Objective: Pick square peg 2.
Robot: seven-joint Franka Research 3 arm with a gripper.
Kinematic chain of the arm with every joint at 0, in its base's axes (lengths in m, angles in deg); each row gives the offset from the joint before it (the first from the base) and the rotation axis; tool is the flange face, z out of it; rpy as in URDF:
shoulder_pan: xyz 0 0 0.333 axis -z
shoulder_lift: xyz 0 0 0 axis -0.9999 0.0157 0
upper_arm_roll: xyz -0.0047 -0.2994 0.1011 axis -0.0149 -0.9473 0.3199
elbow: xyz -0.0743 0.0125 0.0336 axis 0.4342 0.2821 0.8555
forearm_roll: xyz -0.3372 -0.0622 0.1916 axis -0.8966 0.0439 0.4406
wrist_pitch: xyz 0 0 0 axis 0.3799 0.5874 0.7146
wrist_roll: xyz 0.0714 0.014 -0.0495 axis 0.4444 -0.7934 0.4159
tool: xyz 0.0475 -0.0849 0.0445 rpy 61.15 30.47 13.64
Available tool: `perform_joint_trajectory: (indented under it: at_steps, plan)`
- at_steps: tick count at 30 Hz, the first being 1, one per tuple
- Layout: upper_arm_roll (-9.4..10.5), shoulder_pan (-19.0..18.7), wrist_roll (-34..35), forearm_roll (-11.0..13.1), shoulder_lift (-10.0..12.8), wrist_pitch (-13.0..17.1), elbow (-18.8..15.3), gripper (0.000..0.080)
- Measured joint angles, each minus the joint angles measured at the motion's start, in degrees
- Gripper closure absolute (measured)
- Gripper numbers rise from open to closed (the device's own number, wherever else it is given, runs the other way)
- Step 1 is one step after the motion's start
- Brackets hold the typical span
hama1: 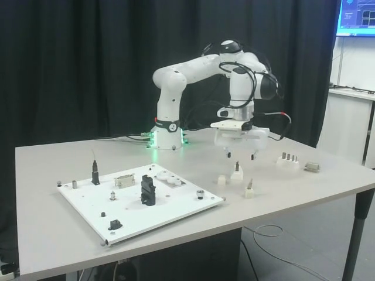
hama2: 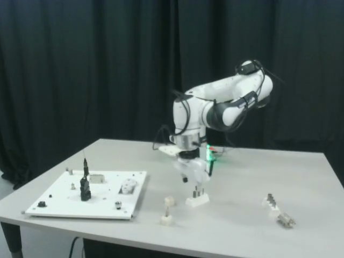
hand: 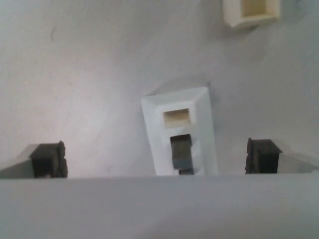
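Note:
A grey square peg [hand: 181,152] stands upright in a white holder block [hand: 204,144], next to an empty square socket [hand: 176,117] in the same block. My gripper [hand: 154,159] is open and hovers above the block, one black fingertip [hand: 48,159] on each side and well apart from the peg. The first room view has the gripper [hama1: 239,154] just above the peg [hama1: 237,166] and its holder [hama1: 237,175]. In the second room view the peg [hama2: 196,191] stands below the gripper [hama2: 193,180].
An empty small block [hand: 251,12] lies nearby, also seen as block [hama1: 222,179]. Another small block with a peg [hama1: 249,188] sits toward the table's front. A holder with several pegs [hama1: 288,160] and a metal part [hama1: 312,167] lie at the right. A white task board [hama1: 176,205] lies left.

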Motion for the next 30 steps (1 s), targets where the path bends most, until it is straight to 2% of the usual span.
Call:
perform_joint_trajectory:
  at_steps: [10,30]
  plan:
    - [2.48,-2.4,0.97,0.03,0.0,3.71,-0.87,0.0003]
    - [3.35,-7.35,1.07,-0.11,-0.11,6.3,-5.79,0.0003]
